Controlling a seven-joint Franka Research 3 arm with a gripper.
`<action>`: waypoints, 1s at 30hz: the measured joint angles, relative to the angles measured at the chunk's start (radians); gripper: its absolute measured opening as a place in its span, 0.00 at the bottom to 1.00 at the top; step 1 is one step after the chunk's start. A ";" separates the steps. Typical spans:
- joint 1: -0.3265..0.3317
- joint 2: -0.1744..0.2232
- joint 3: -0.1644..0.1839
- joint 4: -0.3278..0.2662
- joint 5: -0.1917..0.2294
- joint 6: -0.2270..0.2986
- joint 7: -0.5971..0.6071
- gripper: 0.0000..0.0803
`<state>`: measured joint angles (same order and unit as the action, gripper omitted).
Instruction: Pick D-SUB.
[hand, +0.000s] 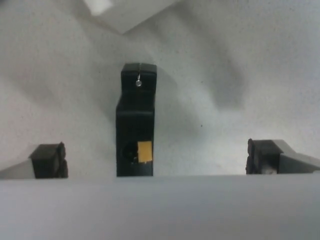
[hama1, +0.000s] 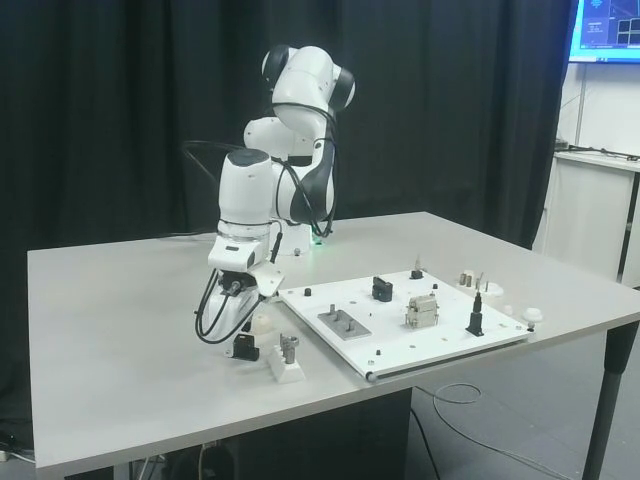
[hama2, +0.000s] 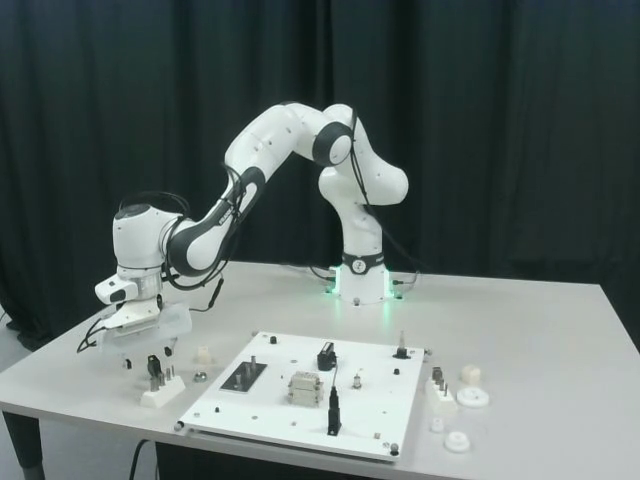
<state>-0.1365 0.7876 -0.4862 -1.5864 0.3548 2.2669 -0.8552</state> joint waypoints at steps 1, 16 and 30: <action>0.000 0.001 0.000 0.000 0.000 0.000 -0.002 1.00; -0.003 0.010 0.008 0.000 0.009 -0.003 -0.018 1.00; -0.010 0.016 0.008 0.000 0.020 -0.011 -0.018 1.00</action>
<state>-0.1461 0.8035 -0.4778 -1.5864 0.3753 2.2557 -0.8729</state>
